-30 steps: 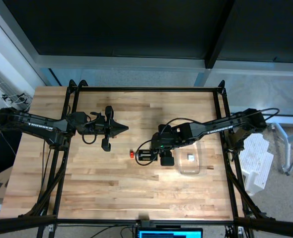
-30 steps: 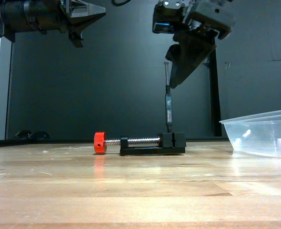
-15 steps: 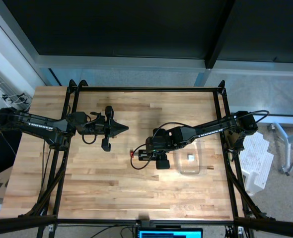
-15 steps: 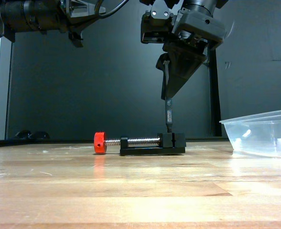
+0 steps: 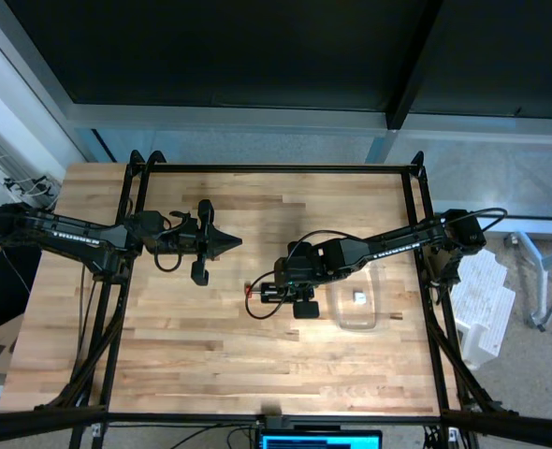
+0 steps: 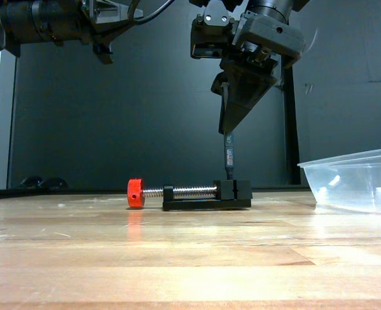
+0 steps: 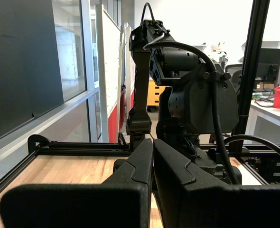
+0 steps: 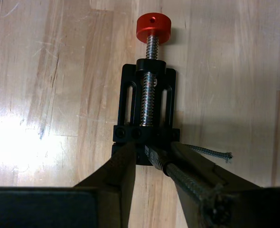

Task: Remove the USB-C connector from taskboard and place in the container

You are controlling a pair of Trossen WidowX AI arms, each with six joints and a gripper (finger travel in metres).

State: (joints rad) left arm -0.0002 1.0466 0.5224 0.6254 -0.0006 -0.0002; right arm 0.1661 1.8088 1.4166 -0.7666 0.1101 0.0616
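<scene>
The taskboard (image 6: 206,196) is a small black fixture with a red knob (image 6: 135,193), lying mid-table, also seen from above (image 5: 268,293) and close up (image 8: 147,121). The USB-C connector (image 6: 228,155) stands upright in its right end, a thin grey wire rising from it. My right gripper (image 6: 226,128) points down over it. In the right wrist view the gripper (image 8: 153,156) is open, its fingers either side of the connector (image 8: 155,159), with wood showing beside it. My left gripper (image 5: 231,243) hovers high at the left, shut and holding nothing (image 7: 153,152).
The clear container (image 5: 355,325) lies just right of the fixture, its wall also in the low view (image 6: 358,181). A small white cube (image 5: 359,297) rests inside it. A black frame (image 5: 276,169) borders the table.
Over the last second my right gripper moved left and down until it straddled the upright connector; it has barely shifted in the last half second. The left arm has not moved.
</scene>
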